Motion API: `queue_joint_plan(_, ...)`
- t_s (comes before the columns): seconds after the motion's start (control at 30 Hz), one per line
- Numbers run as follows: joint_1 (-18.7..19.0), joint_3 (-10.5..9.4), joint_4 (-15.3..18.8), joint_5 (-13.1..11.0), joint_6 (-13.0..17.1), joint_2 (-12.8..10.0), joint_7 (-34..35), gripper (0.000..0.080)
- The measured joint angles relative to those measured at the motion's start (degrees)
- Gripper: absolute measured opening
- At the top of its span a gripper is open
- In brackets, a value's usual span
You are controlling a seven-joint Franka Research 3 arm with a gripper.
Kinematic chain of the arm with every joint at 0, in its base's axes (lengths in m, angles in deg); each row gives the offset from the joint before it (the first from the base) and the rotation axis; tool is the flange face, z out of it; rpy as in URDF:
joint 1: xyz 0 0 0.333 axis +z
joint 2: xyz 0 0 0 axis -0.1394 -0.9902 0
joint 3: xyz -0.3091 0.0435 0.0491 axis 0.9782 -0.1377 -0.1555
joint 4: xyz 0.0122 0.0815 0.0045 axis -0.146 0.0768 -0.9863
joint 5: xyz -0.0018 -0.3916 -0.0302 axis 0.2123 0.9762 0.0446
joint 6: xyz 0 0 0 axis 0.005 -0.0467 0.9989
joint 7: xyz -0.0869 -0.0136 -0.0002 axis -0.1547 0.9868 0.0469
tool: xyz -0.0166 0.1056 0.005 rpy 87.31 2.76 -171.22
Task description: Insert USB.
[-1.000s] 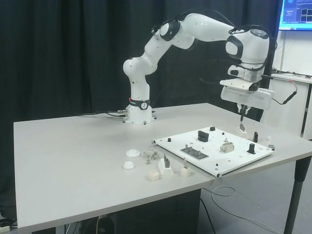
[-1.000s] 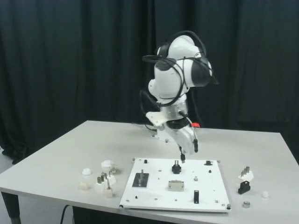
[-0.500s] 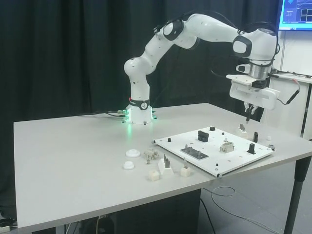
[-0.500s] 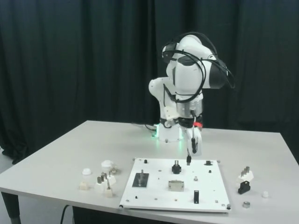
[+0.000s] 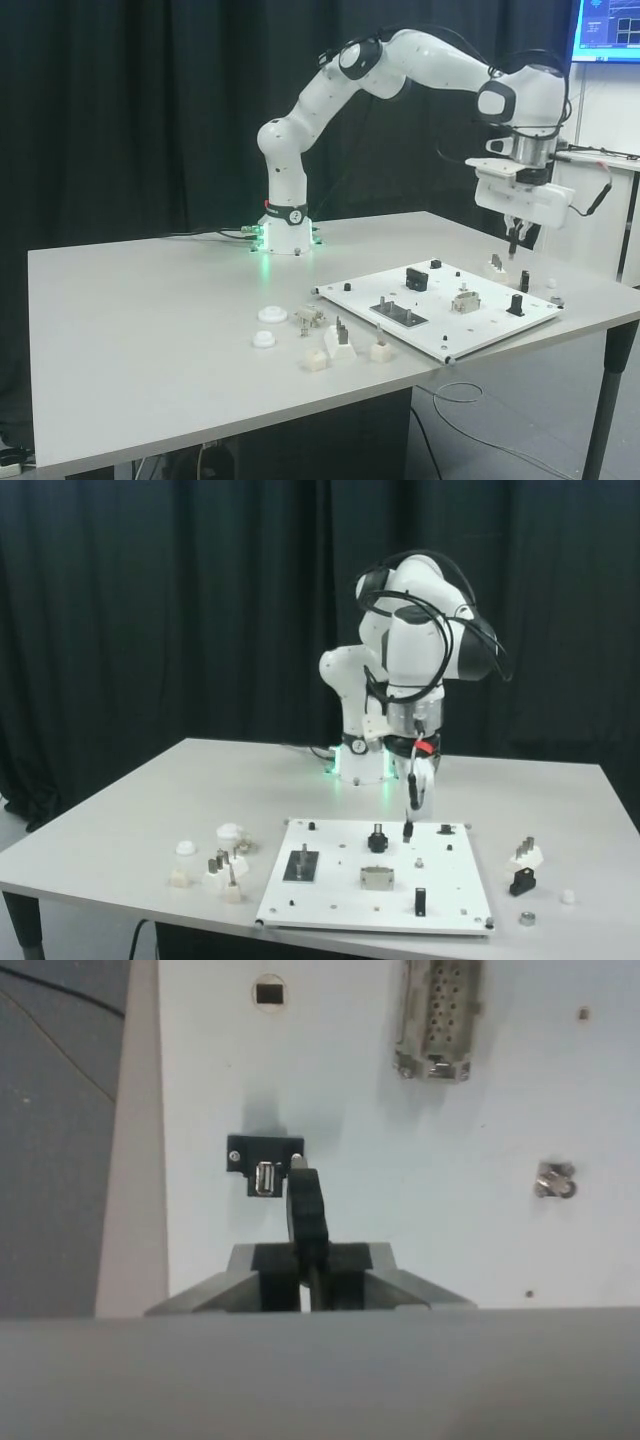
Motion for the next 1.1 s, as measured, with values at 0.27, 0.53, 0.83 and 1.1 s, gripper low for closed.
queue_joint_plan(0.27,0.97,0.80,3.16,-1.98,4.18,0.00,-0.25,0.0052)
queue_joint_plan(0.53,1.05,0.80,4.97,-3.74,6.80,-0.03,-1.61,0.0052)
queue_joint_plan(0.83,1.05,0.79,6.11,-7.01,8.09,-0.21,-2.92,0.0052)
queue_joint_plan(1.1,1.06,0.61,6.16,-8.38,8.35,-0.79,-4.55,0.0052)
